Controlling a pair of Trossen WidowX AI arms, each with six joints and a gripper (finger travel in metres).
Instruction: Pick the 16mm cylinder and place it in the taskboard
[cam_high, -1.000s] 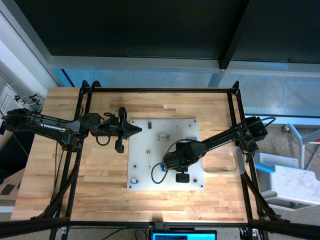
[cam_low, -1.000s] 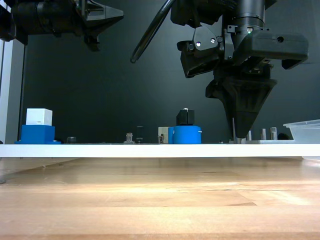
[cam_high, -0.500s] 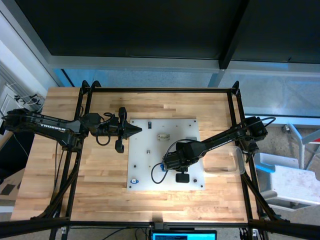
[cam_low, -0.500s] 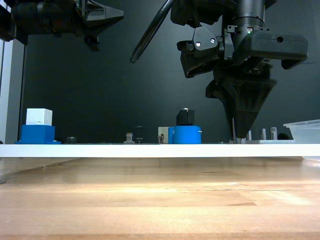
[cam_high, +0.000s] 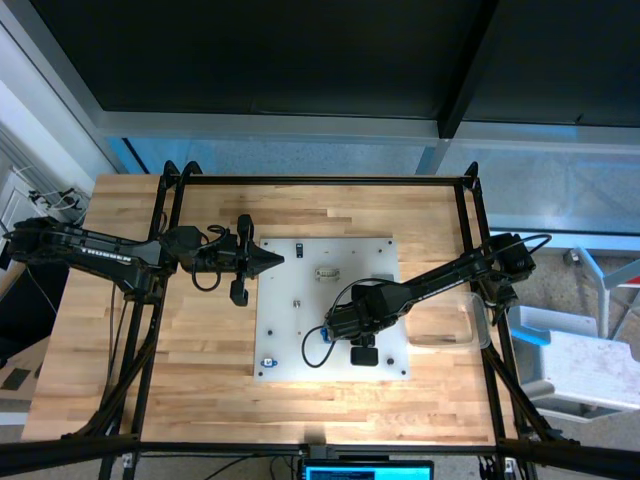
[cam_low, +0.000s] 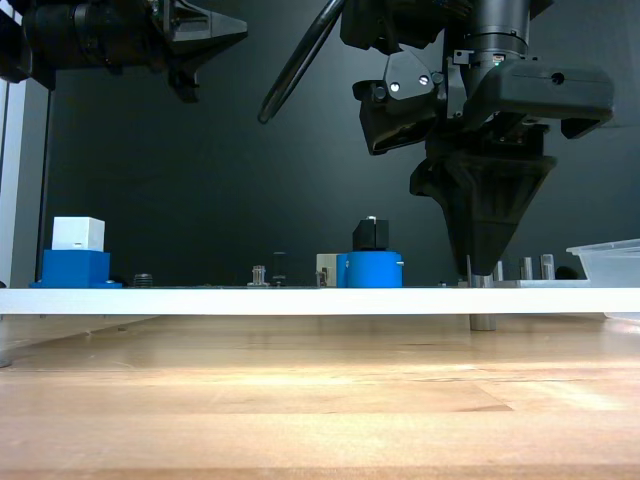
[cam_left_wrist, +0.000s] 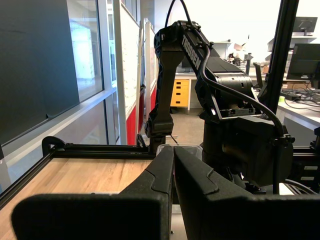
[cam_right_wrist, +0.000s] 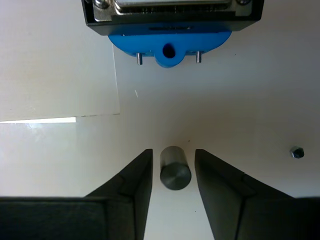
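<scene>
- The right arm is reaching in from the right edge of the high view, elbow out over the wooden table, wrist bent straight down over the lower centre of the large flat white square taskboard.
- The right gripper is pointing vertically down, right of centre in the low view, its tip just above the board surface.
- The right gripper's black fingers are standing narrowly parted, and the tiny short grey metal 16mm cylinder is standing upright on the board between them, a sliver of white showing on each side of it. The fingers are not gripping it.
- A blue plastic connector with a metal shell is sitting on the board just beyond the cylinder.
- In the low view a short grey stub is showing under the board's near edge, in line with the gripper tip; whether it is the cylinder's lower end cannot be told.
- The left arm is hanging level at the left of the high view. The left gripper is pointing at the board's upper left edge, its fingers pressed together on nothing.
- In the high view the right wrist is hiding the cylinder. The low view is cutting off both arms at the top of the frame.
</scene>
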